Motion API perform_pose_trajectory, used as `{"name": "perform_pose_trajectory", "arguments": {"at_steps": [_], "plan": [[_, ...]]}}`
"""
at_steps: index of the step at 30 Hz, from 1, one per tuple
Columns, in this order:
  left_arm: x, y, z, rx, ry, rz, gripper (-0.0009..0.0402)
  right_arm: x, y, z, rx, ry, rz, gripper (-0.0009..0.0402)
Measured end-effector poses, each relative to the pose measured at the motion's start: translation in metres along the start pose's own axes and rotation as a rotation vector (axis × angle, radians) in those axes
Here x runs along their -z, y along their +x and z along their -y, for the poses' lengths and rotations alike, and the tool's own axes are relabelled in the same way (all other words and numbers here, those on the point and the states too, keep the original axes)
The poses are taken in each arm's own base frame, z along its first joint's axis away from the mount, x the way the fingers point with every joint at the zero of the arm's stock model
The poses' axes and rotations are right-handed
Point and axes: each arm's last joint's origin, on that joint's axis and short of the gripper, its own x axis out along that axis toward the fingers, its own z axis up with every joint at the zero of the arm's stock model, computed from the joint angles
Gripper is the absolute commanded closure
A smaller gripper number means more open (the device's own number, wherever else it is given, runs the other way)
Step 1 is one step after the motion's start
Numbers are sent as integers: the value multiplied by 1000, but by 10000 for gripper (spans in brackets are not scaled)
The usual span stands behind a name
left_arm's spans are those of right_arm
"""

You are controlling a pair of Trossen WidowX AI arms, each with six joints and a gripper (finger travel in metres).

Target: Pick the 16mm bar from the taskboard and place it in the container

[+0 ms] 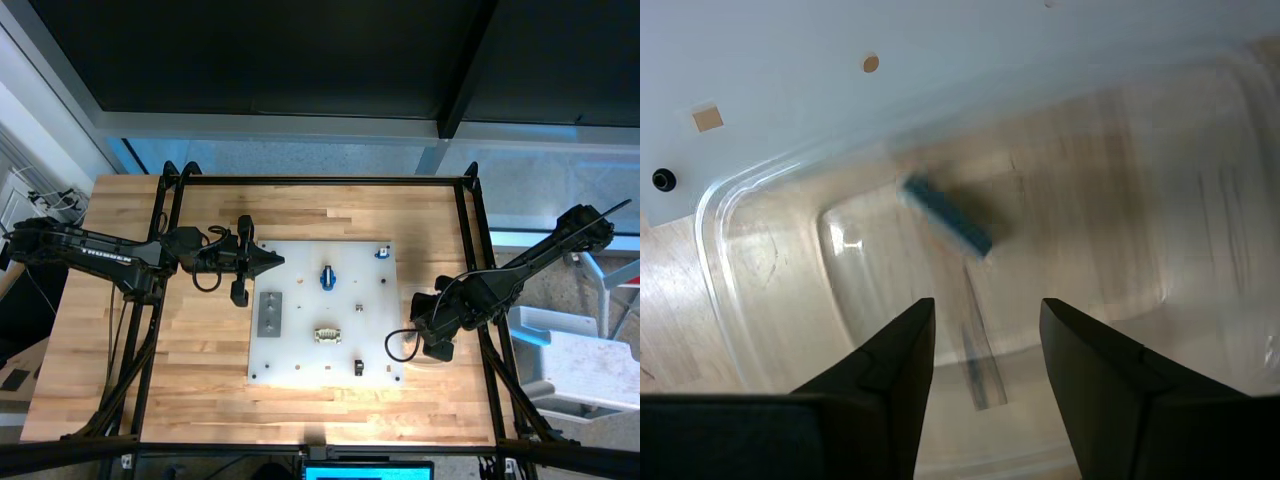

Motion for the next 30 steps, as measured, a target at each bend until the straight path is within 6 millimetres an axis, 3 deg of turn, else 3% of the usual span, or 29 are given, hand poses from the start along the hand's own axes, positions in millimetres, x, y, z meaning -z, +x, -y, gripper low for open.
{"name": "perform_pose_trajectory", "arguments": {"at_steps": [30], "plan": [[0, 0, 0, 0, 0, 0, 393, -2, 0, -2, -23, 4, 21, 228]]}}
